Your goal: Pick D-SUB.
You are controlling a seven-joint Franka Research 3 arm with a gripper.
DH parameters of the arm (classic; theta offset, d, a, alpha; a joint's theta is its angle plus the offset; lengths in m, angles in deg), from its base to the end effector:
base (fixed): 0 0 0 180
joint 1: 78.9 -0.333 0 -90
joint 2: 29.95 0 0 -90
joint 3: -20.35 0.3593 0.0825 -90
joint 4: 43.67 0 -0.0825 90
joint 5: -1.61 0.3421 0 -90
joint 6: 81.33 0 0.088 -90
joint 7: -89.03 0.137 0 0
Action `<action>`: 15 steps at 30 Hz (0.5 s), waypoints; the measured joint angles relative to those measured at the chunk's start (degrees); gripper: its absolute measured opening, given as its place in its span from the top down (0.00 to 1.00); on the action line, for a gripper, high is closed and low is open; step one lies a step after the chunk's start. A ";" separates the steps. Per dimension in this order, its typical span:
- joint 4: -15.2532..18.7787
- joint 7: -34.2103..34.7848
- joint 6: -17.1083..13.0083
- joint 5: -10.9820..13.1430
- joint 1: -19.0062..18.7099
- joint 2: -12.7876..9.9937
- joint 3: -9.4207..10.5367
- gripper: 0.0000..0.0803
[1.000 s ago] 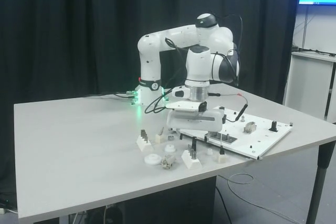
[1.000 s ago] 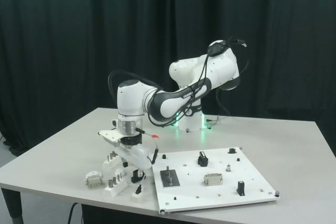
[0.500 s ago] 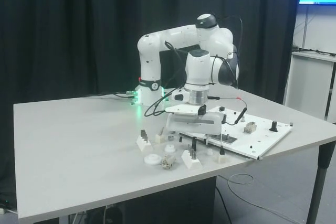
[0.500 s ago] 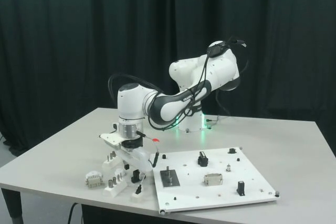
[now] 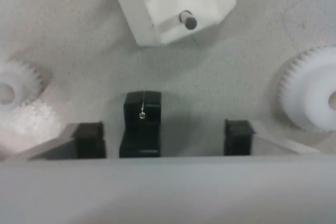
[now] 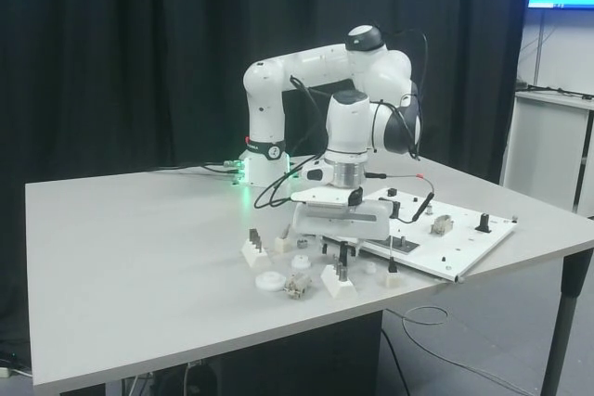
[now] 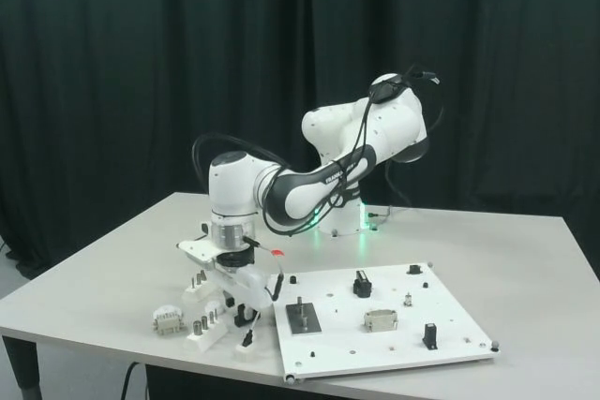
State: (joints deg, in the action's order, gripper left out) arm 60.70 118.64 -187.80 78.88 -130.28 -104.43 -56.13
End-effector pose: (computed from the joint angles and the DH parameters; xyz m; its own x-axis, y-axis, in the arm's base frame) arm 0.6165 -0.0429 0.1929 0.1938 -0.9810 0.0030 -0.9810 -0.1938 0.0077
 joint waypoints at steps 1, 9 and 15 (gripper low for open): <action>0.00 -0.07 -0.03 0.00 0.00 0.00 0.03 0.36; -0.16 -0.41 -0.36 0.10 -0.08 0.00 0.24 0.36; -0.29 -0.46 -0.62 0.59 -0.23 0.00 0.30 0.77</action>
